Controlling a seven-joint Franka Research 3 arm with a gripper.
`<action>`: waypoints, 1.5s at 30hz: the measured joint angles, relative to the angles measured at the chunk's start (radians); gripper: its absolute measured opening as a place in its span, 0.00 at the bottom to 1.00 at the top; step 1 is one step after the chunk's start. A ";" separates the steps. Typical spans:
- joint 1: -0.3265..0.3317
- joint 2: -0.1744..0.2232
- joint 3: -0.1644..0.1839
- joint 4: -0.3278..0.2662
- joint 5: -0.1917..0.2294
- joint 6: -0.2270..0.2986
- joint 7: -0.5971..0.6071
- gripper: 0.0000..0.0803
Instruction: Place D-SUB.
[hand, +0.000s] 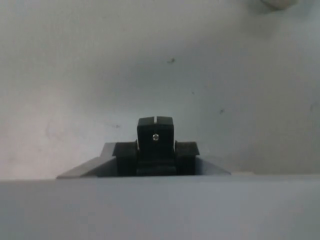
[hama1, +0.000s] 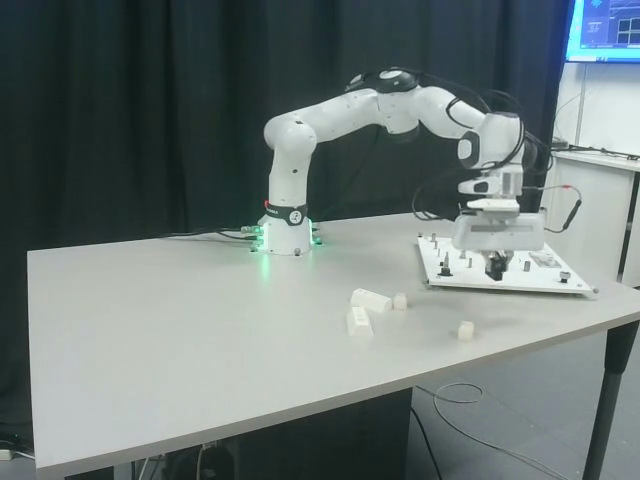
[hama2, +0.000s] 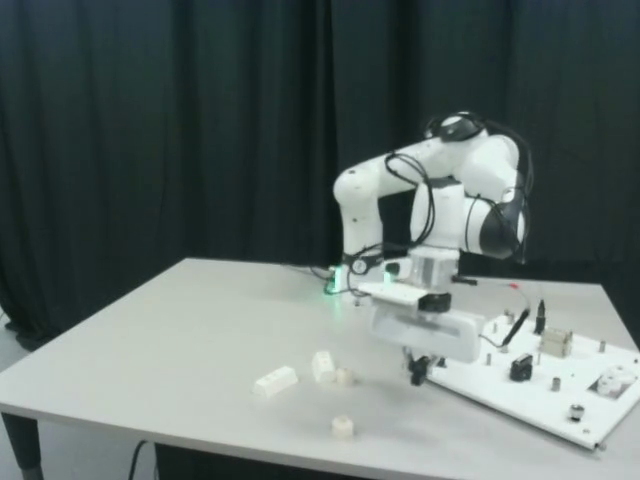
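Black curtains hang behind the grey table (hama1: 200, 330), where the gripper (hama1: 496, 266) hangs over the white board (hama1: 500, 280).
Pinched between the jaws is a small black D-SUB connector (hand: 155, 134), held just above the board's near edge; the jaws are closed tight on its sides. Beyond it, several small white blocks (hama1: 368, 300) lie scattered on the table, well apart from the board.
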 joint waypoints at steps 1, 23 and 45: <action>-0.012 0.000 0.007 0.011 0.000 -0.006 -0.009 0.19; -0.129 0.047 0.101 0.117 -0.001 0.000 -0.087 0.19; -0.155 0.047 0.156 0.118 0.049 0.044 -0.086 0.19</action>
